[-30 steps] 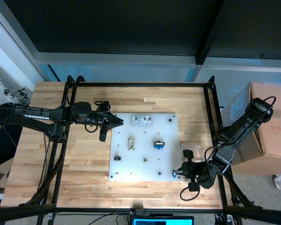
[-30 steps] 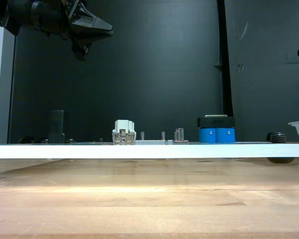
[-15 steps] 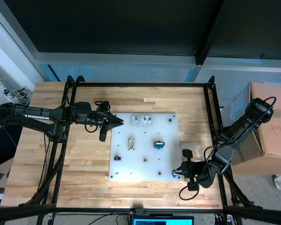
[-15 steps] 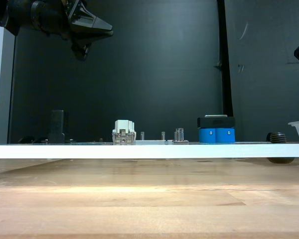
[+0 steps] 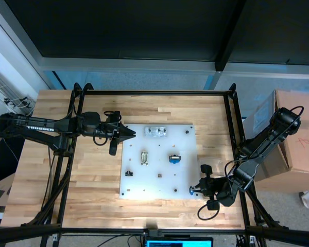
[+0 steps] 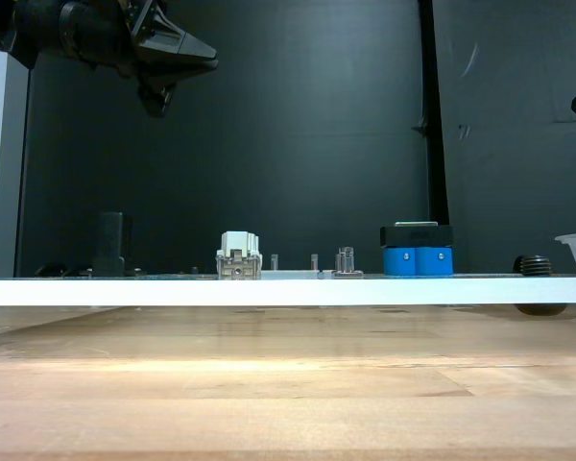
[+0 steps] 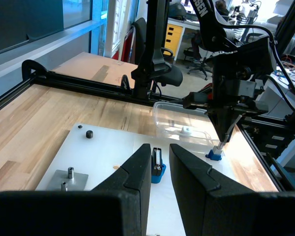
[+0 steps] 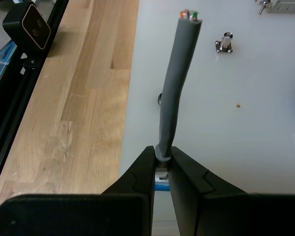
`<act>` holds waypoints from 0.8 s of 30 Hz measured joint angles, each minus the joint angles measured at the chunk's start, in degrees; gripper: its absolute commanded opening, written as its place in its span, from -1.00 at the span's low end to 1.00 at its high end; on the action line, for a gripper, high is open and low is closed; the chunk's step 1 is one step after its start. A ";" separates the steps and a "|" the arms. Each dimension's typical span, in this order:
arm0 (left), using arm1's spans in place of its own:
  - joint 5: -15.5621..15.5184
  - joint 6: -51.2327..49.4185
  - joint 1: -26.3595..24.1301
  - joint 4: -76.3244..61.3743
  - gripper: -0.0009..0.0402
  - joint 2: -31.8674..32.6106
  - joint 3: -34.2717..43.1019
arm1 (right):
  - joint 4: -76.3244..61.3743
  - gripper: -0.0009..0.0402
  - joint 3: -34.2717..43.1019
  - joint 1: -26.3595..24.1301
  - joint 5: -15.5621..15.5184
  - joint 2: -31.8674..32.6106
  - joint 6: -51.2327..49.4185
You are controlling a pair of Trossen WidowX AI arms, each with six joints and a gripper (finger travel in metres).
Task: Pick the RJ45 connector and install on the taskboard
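Right wrist: R claw (image 8: pixel 162 156) grips RJ45 connector (image 8: pixel 161 172), board (image 8: pixel 226 113) corner | L claw (image 5: pixel 131 134) left-edge

Two grippers, left gripper (image 5: pixel 130 134) and right gripper (image 5: pixel 196 189); one task board (image 5: pixel 144 180); one RJ45 connector (image 8: pixel 161 172); two blue mounts (image 5: pixel 174 159); one cardboard box (image 5: pixel 293 149); one wooden table (image 5: pixel 159 105).

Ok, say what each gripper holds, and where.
Right gripper, near board corner: RJ45 connector, by its plug end, seating unclear. Left gripper, over board's left edge: nothing.
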 measured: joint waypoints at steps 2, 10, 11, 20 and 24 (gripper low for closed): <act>0.00 0.00 0.00 0.00 -0.72 0.00 0.00 | -0.04 -0.96 -0.02 0.02 0.02 0.02 0.02; 0.00 0.00 0.00 0.00 -0.72 0.00 0.00 | -0.37 -0.96 -0.07 -0.20 0.02 0.02 0.02; 0.00 0.00 0.00 0.00 -0.72 0.00 0.00 | -0.37 -0.96 -0.09 -0.26 0.04 0.02 0.02; 0.00 0.00 0.00 -0.02 -0.72 0.00 0.00 | -0.48 -0.96 -0.24 -0.50 0.04 -0.04 0.04; 0.00 0.00 0.00 0.00 -0.72 0.00 0.00 | -0.59 -0.96 -0.26 -0.57 0.09 -0.04 0.02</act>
